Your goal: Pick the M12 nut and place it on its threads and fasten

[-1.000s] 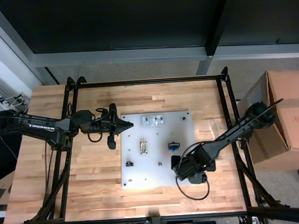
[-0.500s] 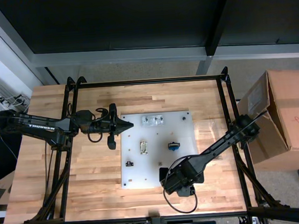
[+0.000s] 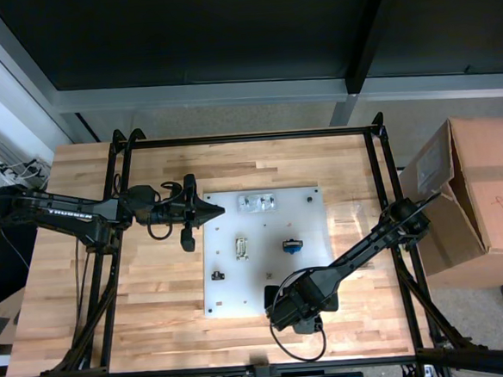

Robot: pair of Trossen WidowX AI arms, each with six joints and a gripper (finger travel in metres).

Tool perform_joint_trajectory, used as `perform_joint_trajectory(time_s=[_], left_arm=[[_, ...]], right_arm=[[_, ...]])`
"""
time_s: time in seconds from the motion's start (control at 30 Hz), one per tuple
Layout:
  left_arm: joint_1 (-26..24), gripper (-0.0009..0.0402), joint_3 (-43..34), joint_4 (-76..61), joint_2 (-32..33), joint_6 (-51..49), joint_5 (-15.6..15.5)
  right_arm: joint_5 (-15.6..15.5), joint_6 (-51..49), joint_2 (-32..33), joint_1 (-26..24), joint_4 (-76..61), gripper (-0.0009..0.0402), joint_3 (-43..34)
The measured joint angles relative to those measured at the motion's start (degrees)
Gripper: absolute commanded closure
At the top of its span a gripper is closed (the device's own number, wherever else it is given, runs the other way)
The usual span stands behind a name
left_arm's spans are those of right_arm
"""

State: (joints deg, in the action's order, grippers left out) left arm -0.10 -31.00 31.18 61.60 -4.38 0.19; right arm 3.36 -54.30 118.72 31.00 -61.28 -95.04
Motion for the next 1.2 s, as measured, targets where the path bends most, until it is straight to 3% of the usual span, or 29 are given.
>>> perform_joint_trajectory(time_s=[1.2], left_arm=[[0.0,0.0393,0.0,0.0,0.0,0.0,0.0]], right_arm=[[-0.2,5.0,0.0,0.0,3.2,0.0385,3.5]])
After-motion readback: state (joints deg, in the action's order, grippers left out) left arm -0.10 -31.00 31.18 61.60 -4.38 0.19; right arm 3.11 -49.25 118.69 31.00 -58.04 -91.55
